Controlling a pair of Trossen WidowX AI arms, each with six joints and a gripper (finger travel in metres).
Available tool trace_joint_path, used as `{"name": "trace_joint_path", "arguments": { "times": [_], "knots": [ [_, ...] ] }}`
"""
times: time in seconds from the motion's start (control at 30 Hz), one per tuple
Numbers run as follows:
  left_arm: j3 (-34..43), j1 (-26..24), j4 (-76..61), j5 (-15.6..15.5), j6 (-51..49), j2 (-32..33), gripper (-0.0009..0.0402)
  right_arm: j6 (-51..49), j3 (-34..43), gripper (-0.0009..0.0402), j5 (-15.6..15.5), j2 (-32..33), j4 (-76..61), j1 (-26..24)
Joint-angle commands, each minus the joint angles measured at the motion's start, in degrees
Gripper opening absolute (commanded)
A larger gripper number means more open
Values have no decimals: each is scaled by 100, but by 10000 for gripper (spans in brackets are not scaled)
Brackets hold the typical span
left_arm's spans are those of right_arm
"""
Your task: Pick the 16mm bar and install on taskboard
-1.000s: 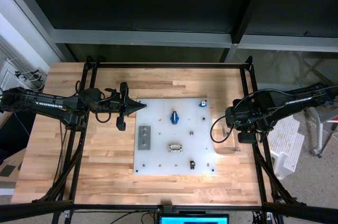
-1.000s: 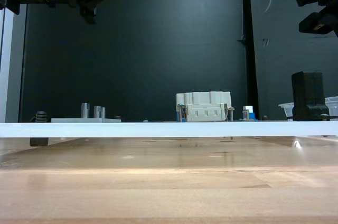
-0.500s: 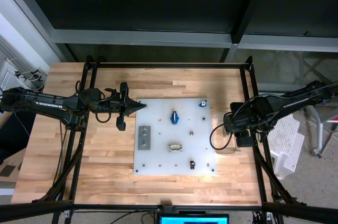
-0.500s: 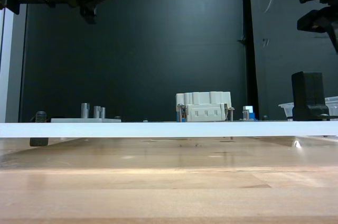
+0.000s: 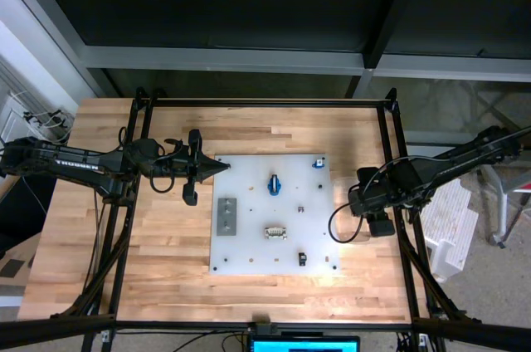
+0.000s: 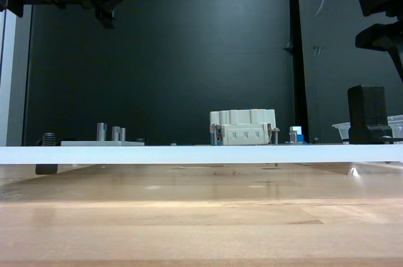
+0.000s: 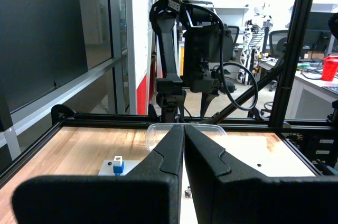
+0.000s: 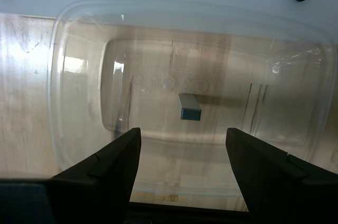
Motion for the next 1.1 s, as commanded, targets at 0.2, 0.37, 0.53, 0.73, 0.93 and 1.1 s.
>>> {"name": "trace_joint_path", "arguments": {
  "times": [0.2,0.37,0.53,0.73,0.93,1.1],
  "knots": [
    [2,2,0,0,2,2,0,11,-291,240,0,74,326,79],
    [2,0,0,0,2,2,0,39,-439,240,2,151,459,101],
    [2,2,0,0,2,2,0,42,-568,240,0,208,658,111],
    [2,0,0,0,2,2,0,42,-743,240,-2,254,826,129],
    [2,2,-2,0,2,2,0,39,-817,240,-2,319,931,146],
    [2,2,2,0,2,2,0,42,-872,240,-2,319,994,164]
  ]
}}
